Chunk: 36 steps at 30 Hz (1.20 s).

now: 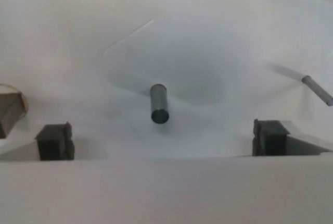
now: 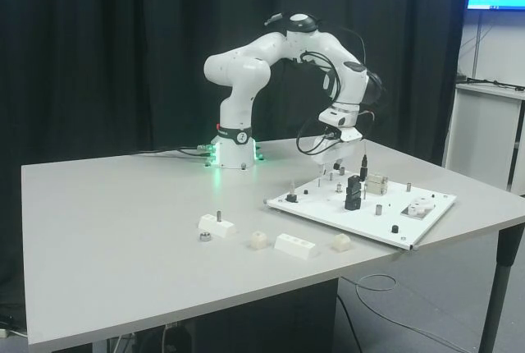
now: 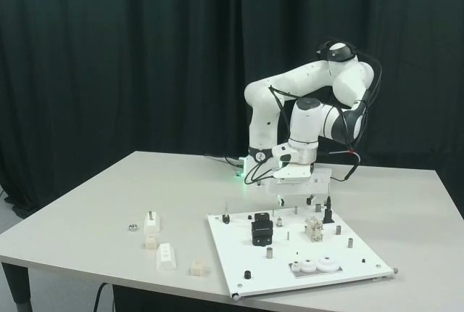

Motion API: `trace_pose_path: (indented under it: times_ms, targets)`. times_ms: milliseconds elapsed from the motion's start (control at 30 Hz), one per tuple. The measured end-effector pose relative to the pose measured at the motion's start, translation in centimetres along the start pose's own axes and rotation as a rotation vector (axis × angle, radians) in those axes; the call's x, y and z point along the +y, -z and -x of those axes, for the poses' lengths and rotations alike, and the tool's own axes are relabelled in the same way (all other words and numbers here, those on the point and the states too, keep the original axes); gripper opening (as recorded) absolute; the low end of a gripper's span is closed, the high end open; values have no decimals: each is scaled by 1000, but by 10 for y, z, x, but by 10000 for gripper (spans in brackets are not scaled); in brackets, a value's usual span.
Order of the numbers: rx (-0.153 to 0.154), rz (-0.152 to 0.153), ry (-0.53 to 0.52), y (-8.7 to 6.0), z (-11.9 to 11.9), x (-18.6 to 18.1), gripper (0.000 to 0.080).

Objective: Pick bolt 4.

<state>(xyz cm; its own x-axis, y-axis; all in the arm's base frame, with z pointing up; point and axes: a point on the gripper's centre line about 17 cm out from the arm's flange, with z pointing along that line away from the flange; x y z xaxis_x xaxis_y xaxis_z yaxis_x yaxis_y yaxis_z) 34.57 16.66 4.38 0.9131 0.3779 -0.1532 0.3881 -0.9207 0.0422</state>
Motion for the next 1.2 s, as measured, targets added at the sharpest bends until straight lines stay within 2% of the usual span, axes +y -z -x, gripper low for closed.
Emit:
trace_pose_path:
  times_ms: [133,167,600,1200]
  targets:
    - [5,-1,-1,2,-1,0,754]
    - [7,-2,-1,3,-2,0,789]
    - [33,-14,-1,17,-8,-2,799]
    - [48,-6,-1,39,-13,4,800]
